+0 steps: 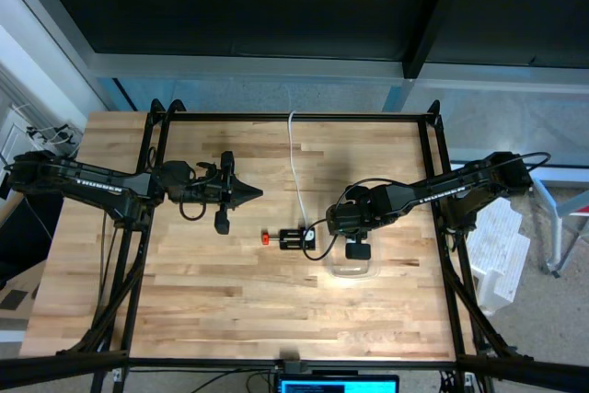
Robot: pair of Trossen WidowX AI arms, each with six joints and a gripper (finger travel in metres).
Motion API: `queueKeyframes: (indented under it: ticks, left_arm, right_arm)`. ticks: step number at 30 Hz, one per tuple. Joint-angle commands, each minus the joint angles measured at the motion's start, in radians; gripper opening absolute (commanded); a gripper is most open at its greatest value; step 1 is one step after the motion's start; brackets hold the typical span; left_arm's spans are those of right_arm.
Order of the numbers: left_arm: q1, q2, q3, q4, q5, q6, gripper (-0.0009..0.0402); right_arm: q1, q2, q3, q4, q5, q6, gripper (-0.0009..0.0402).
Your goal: Remove the power plug from the receptacle and place in the container
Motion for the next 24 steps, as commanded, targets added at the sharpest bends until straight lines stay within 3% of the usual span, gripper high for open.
queueKeyframes:
  ticks: [1,13,18,24]
  left_arm:
    - [0.0,0.0,0.0,0.0,0.0,0.0,0.0]
    - [0.0,0.0,0.0,0.0,0.0,0.0,0.0]
    - [0.0,0.0,0.0,0.0,0.0,0.0,0.0]
    - [0.0,0.0,0.0,0.0,0.0,0.0,0.0]
  right_arm:
    - [0.001,0.001,0.002,0.006,0.001,0.009,0.009]
    - [0.004,-0.013,0.002,0.008,0.002,0.032,0.0194]
    - [0.005,-0.021,0.002,0.005,0.0,0.032,0.0207]
    - [0.003,-0.054,0.002,0.005,-0.005,0.027,0.0192]
